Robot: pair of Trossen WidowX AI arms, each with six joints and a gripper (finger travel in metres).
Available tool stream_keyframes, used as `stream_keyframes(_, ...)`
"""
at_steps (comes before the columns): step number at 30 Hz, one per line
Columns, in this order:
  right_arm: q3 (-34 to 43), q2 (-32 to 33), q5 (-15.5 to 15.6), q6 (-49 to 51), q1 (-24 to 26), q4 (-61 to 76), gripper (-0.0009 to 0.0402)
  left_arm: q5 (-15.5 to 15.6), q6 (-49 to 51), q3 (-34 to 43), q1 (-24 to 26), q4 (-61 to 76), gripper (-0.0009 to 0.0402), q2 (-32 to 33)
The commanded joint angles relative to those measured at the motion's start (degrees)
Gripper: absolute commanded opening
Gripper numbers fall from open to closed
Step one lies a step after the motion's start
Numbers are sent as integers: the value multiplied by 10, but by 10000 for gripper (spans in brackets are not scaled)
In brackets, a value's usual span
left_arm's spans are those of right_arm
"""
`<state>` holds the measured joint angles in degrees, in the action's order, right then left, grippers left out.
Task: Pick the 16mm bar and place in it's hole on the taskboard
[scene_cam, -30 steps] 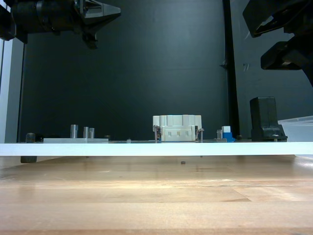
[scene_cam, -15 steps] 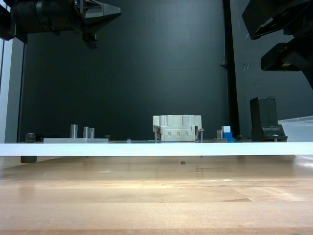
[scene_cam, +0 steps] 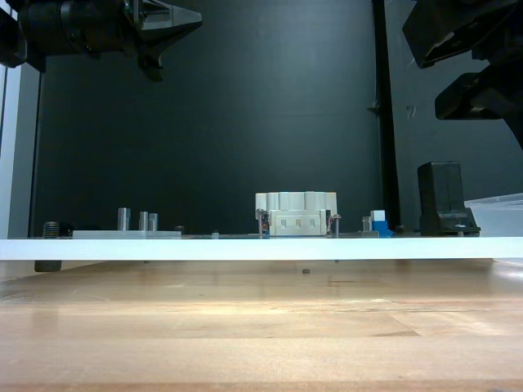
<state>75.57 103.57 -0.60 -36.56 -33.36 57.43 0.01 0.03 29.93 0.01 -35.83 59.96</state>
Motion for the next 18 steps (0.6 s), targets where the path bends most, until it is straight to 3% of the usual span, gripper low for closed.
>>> stream_keyframes(1,4,0,3,0,-1,13,0,0,0,0,0,0,0,0)
stream_keyframes(18,7,0,-20,12,-1,10,0,0,0,0,0,0,0,0)
